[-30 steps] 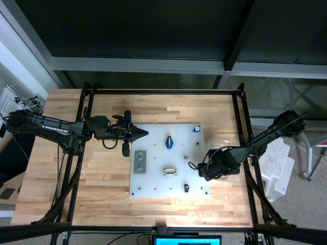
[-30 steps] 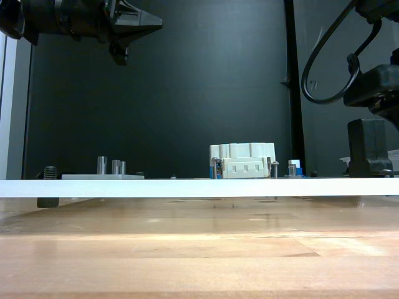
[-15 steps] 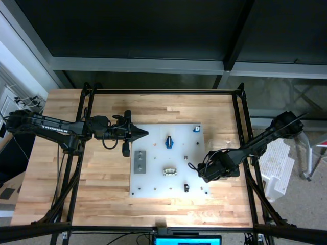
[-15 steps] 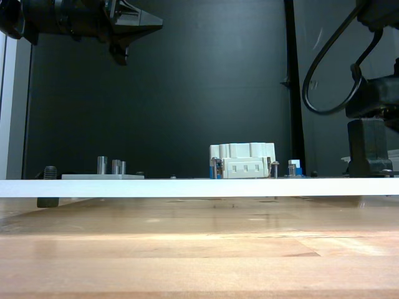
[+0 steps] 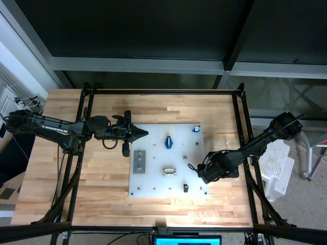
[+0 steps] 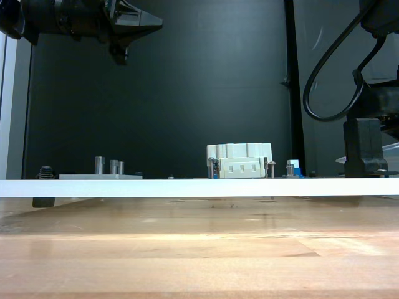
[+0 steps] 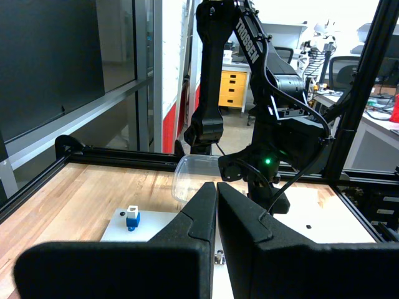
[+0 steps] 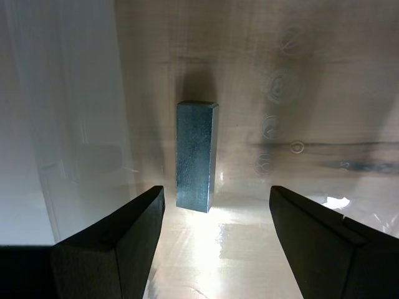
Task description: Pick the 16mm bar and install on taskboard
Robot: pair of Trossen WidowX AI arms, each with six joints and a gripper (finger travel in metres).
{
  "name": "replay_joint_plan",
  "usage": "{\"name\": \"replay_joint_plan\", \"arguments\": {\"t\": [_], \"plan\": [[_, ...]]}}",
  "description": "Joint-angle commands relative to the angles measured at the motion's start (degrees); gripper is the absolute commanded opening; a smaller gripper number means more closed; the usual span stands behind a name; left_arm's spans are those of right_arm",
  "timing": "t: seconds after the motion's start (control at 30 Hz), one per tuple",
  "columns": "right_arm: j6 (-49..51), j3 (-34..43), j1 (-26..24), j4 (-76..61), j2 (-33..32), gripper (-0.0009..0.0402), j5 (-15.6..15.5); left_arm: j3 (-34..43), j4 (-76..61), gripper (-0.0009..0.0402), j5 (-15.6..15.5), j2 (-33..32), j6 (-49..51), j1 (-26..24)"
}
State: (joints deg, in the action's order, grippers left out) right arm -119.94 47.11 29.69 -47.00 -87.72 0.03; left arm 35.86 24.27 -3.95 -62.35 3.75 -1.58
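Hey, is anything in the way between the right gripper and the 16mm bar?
Nothing visible. The 16mm bar lies free, directly ahead of the open right gripper, in line with the gap between its jaws; a clear container wall stands beside it, not between. The left gripper, shut, hovers over the far left corner of the board.

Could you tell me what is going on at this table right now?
Two arms reach over a white taskboard. The right end effector hangs open just above the 16mm bar, which lies free, not yet gripped, in what looks like a clear container at the board's right edge. The left end effector is shut, holds nothing, and hovers above the board's far left corner.
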Motion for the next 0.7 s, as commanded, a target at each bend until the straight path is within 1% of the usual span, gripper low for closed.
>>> {"name": "replay_joint_plan", "arguments": {"t": [0.03, 0.3, 0.7], "plan": [[0.0, -0.6, 0.0, 0.3, -0.1, 0.0229, 0.4, 0.0, 0.0, 0.0001, 0.0, 0.0, 0.0, 0.0], [0.4, -2.6, 0.0, 3.3, -0.1, 0.0211, 0.4, 0.0, 0.0, 0.0001, 0.0, 0.0, 0.0, 0.0], [2.0, -4.2, 0.1, 4.3, -0.1, 0.0206, 0.4, 0.0, 0.0, 0.0001, 0.0, 0.0, 0.0, 0.0]]}}
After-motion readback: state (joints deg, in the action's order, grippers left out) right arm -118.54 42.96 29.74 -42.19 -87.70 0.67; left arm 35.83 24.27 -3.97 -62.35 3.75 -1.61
